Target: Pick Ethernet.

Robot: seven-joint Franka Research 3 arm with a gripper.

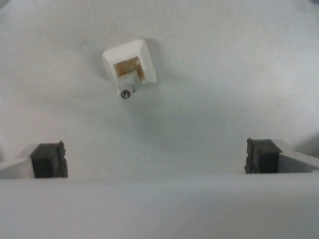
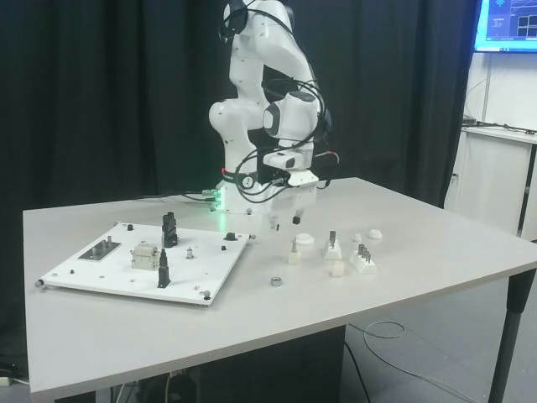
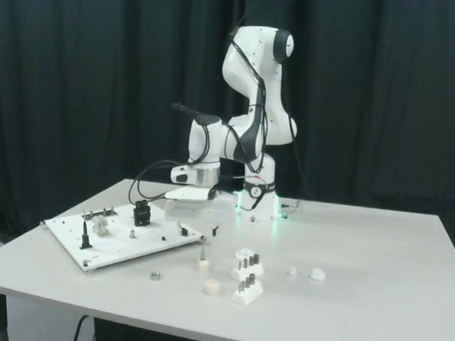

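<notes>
My gripper (image 1: 155, 158) (image 2: 285, 222) hangs open above the grey table (image 2: 403, 218), just right of the white board (image 2: 143, 264), with nothing between its black fingertips (image 1: 49, 160). Below and ahead of it in the wrist view lies a small white square holder (image 1: 128, 62) (image 2: 294, 252) (image 3: 203, 262) with a hollow middle and a metal pin at its edge. Further right stand a white holder with one dark plug (image 2: 332, 245) and a white holder with two dark plugs (image 2: 363, 260) (image 3: 246, 288). I cannot tell which part is the Ethernet one.
The board carries black upright parts (image 2: 169, 228), a grey plate (image 2: 99, 248) and small fittings. A plain white block (image 2: 336, 269), a metal nut (image 2: 274, 280) and white round discs (image 2: 373, 234) lie on the table. The arm's base (image 2: 243, 197) stands behind, with a green light.
</notes>
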